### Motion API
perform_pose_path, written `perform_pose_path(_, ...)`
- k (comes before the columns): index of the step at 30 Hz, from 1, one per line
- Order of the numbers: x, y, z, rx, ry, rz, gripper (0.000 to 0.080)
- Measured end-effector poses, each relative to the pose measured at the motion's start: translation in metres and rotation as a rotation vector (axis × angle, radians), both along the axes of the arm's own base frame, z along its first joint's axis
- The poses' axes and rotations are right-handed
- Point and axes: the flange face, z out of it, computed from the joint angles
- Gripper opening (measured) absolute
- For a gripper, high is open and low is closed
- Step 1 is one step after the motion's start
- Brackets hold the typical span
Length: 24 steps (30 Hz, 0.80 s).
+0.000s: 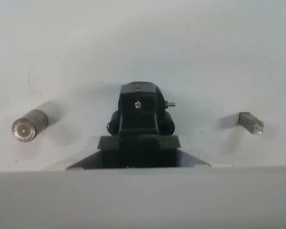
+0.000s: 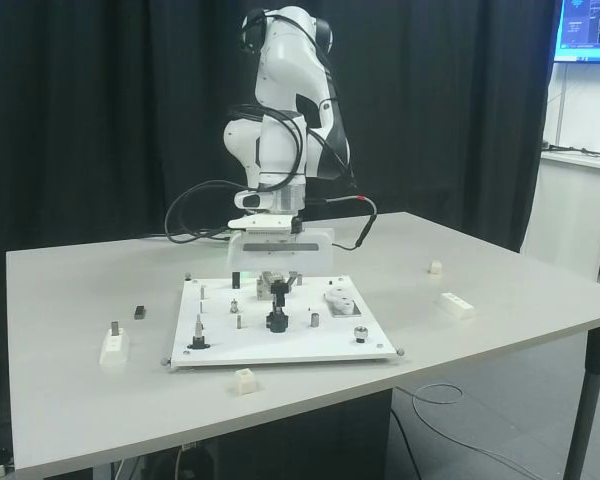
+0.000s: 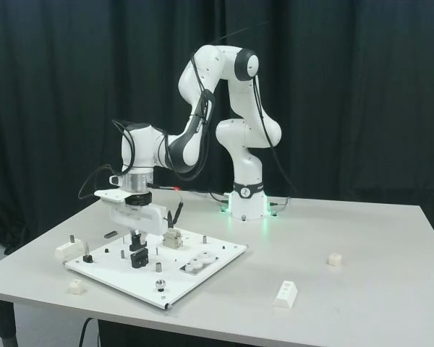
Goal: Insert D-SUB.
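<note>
Black D-SUB connector (image 1: 139, 112) sits clamped between the gripper (image 3: 137, 238) fingers above the white board (image 2: 370, 345); any tilt could jam it at the socket.

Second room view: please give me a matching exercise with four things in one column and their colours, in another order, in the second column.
Things:
1. board
2. plug on the board
3. table
4. light at the arm's base

Colours:
a. green
b. grey
c. white
d. black

Pairs: 1-c; 2-d; 3-b; 4-a
</note>
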Motion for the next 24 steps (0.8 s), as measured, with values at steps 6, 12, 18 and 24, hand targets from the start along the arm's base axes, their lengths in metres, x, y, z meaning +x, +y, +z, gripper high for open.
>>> perform_pose_path(6,-0.0006,-0.0025,0.0010,0.004,0.009,-0.003,0.0153)
perform_pose_path(12,-0.0012,-0.0050,0.0016,0.010,0.018,-0.009,0.0153)
perform_pose_path(18,0.0008,-0.0076,0.0002,0.027,0.025,-0.030,0.0153)
perform_pose_path(24,0.0049,-0.0100,-0.0034,0.030,0.032,-0.037,0.0153)
